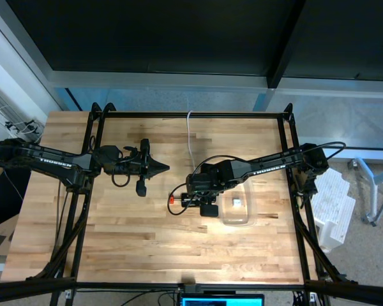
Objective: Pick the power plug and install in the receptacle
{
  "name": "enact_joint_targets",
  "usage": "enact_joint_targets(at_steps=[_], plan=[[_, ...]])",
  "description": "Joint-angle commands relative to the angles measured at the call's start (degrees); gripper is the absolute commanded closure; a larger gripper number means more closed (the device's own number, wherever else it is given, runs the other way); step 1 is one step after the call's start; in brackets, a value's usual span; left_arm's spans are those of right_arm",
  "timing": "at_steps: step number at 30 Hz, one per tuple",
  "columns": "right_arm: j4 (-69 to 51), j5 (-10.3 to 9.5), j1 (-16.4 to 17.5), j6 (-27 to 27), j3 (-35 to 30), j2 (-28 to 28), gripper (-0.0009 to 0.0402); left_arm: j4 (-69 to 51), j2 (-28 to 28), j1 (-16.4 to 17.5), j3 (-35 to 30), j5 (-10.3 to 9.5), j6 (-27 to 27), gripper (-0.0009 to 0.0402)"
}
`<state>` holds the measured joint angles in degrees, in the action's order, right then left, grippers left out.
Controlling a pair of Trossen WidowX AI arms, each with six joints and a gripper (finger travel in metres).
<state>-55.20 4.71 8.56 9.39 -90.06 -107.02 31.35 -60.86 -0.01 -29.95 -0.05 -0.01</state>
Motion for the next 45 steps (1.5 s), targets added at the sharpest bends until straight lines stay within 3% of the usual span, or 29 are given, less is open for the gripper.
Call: enact_joint_targets(at_steps=[1, 45], plan=[[0.3, 0.2, -0.1, -0.1, -0.1, 0.2, 0.0393, 0.0, 0.0, 0.0, 0.0, 0.02, 0.0, 0.0393], [11.5, 0.22, -0.1, 0.6, 11.2, 1.0, 0.0393, 0.0, 0.0, 0.0, 0.0, 0.02, 0.0, 0.0393]])
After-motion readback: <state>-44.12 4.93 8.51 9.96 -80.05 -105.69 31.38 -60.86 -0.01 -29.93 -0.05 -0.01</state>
